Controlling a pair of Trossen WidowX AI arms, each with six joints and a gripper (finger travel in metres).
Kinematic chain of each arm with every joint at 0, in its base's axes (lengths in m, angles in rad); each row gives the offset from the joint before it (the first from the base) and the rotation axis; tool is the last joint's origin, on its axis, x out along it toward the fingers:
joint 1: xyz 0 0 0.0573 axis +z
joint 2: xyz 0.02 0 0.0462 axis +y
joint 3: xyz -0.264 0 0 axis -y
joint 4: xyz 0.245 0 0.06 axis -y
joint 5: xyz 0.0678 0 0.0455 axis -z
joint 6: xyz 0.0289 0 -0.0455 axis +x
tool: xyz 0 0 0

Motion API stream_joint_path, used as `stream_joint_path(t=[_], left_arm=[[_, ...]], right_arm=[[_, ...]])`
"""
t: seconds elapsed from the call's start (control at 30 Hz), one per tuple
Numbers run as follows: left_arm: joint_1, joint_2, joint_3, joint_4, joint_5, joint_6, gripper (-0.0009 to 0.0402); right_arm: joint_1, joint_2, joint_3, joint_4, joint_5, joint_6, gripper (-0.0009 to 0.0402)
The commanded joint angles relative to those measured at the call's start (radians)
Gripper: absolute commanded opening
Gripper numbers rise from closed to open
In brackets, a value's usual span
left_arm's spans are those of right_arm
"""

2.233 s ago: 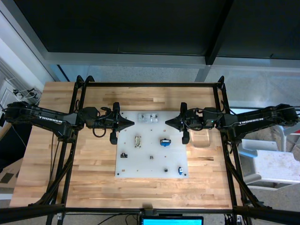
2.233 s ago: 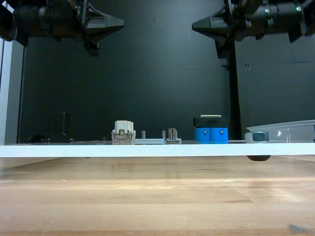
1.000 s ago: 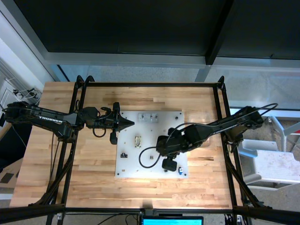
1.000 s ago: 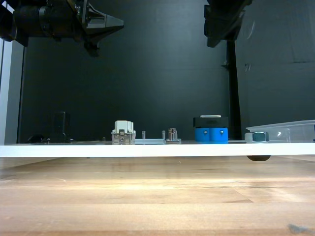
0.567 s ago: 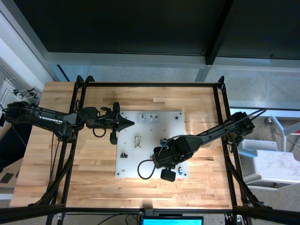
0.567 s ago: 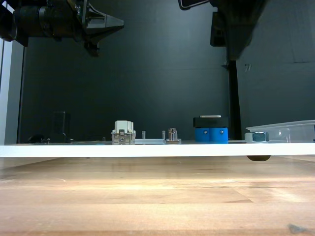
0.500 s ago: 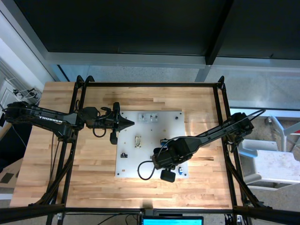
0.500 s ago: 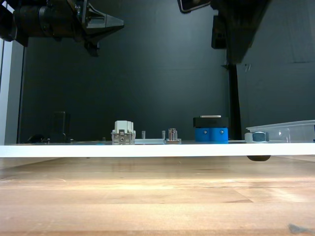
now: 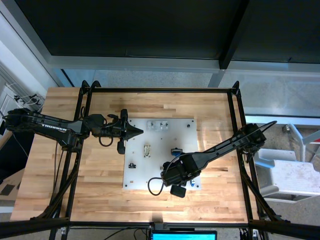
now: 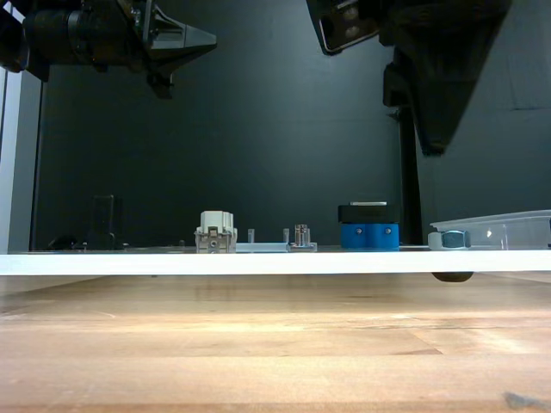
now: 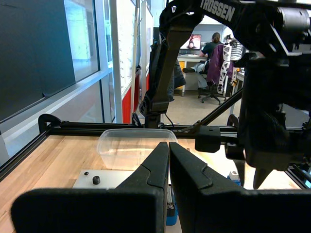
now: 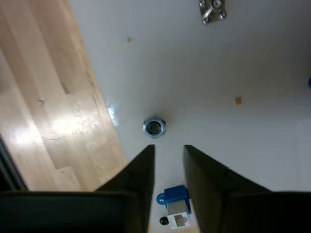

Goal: Unfasten the M12 fastener and place in the container

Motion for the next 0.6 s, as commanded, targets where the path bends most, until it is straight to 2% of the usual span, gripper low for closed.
stream_joint_path(t=[0.03,0.17,0.23,0.3,0.4,0.53,0.6], left_arm=[[0.0,0.0,0.0,0.0,0.0,0.0,0.0],[0.0,0.0,0.0,-0.001,0.0,0.0,0.0],[0.0,0.0,0.0,0.0,0.0,0.0,0.0],[0.0,0.0,0.0,0.0,0.0,0.0,0.0],[0.0,0.0,0.0,0.0,0.001,0.0,0.0],[0.0,0.0,0.0,0.0,0.0,0.0,0.0],[0.0,0.0,0.0,0.0,0.0,0.0,0.0]], right_arm=[[0.01,0.015,0.003,0.002,0.001,0.007,0.0151],[0.014,0.035,0.01,0.001,0.013,0.008,0.0204],[0.016,0.042,0.012,-0.002,0.027,0.007,0.0222],[0.016,0.055,0.012,0.001,0.024,0.006,0.0235],[0.016,0.071,0.012,0.008,0.026,-0.009,0.0245],[0.017,0.071,0.0,0.019,0.052,-0.022,0.0244],[0.018,0.071,-0.003,0.021,0.052,-0.028,0.0243]])
